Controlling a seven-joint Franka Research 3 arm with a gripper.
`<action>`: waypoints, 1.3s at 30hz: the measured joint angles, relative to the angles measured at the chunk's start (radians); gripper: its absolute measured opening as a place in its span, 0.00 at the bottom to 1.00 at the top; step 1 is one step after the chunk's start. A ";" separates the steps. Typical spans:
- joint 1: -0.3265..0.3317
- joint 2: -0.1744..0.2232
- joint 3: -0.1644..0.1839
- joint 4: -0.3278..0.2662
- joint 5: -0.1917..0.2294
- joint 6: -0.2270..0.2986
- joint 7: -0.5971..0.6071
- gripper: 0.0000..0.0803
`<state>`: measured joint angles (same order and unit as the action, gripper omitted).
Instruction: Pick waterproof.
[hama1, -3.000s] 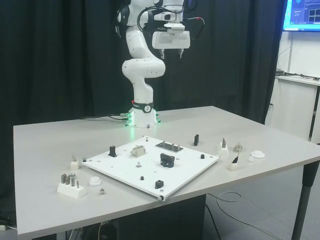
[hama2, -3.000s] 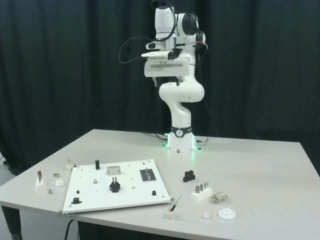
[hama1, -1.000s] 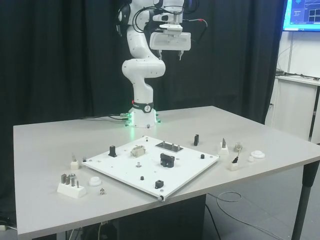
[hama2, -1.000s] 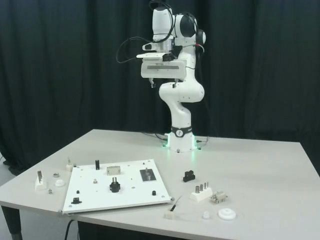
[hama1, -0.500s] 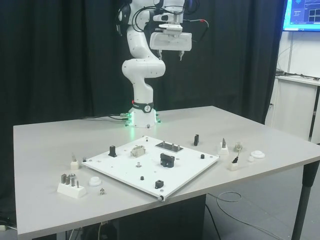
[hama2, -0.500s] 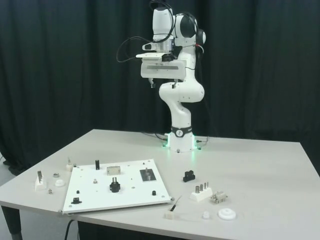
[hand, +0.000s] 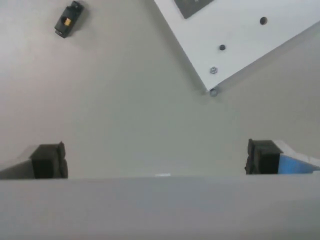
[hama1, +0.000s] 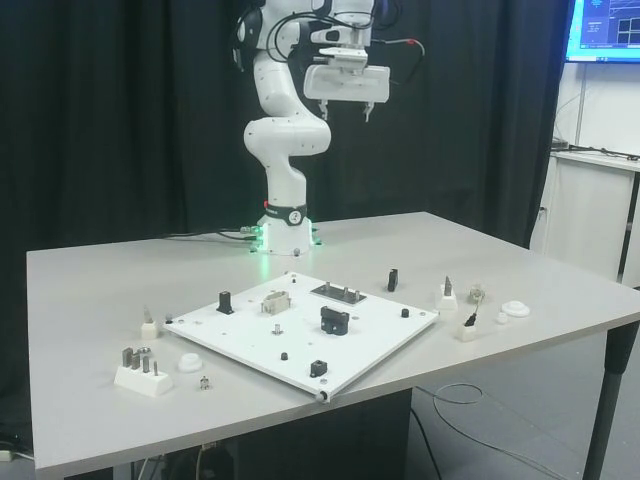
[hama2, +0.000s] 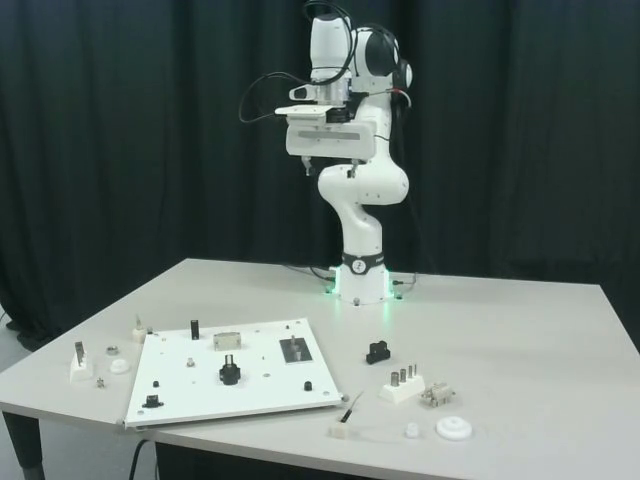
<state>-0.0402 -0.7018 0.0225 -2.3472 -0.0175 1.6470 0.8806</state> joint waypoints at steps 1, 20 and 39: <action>0.000 0.000 0.003 -0.002 0.003 0.003 0.011 1.00; 0.002 0.062 0.105 -0.038 0.092 0.134 0.233 1.00; 0.002 0.228 0.255 -0.037 0.149 0.327 0.452 1.00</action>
<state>-0.0384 -0.4742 0.2771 -2.3838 0.1314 1.9736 1.3323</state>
